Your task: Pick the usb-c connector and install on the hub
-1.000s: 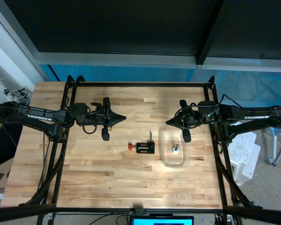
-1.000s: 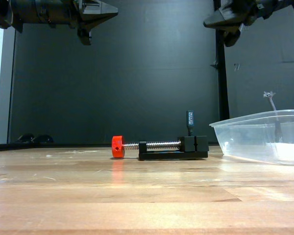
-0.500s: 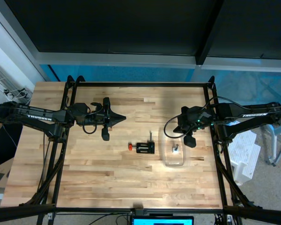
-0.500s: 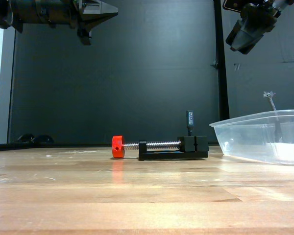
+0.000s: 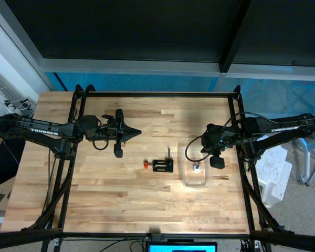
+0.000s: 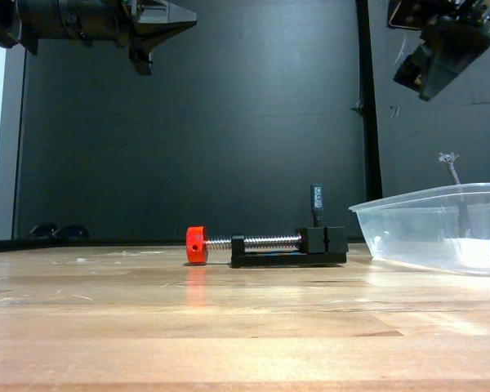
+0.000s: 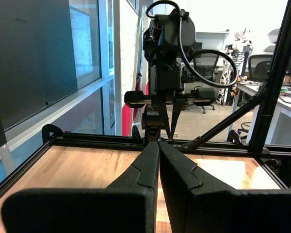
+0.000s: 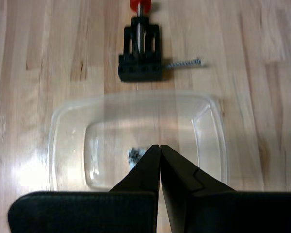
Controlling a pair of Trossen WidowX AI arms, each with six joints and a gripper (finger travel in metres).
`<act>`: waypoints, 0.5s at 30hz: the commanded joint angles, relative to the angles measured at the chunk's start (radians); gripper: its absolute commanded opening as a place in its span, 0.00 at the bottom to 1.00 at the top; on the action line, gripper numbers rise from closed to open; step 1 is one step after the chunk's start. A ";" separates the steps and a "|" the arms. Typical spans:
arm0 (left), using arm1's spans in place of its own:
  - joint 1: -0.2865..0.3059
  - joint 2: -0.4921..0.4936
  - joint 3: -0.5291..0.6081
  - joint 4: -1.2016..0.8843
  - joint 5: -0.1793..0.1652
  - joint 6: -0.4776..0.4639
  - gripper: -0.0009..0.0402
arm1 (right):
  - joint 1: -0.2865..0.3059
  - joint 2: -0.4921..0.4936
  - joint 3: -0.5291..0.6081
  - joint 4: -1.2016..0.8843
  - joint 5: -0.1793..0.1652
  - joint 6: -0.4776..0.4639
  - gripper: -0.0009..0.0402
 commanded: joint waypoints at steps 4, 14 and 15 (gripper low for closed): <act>0.000 0.000 0.000 0.000 0.000 0.000 0.02 | 0.033 0.000 0.000 -0.072 0.001 0.025 0.02; 0.000 0.000 0.000 0.000 0.000 0.000 0.02 | 0.092 0.055 0.000 -0.165 0.027 0.082 0.02; 0.000 0.000 0.000 0.000 0.000 0.000 0.02 | 0.097 0.071 0.000 -0.164 0.027 0.082 0.02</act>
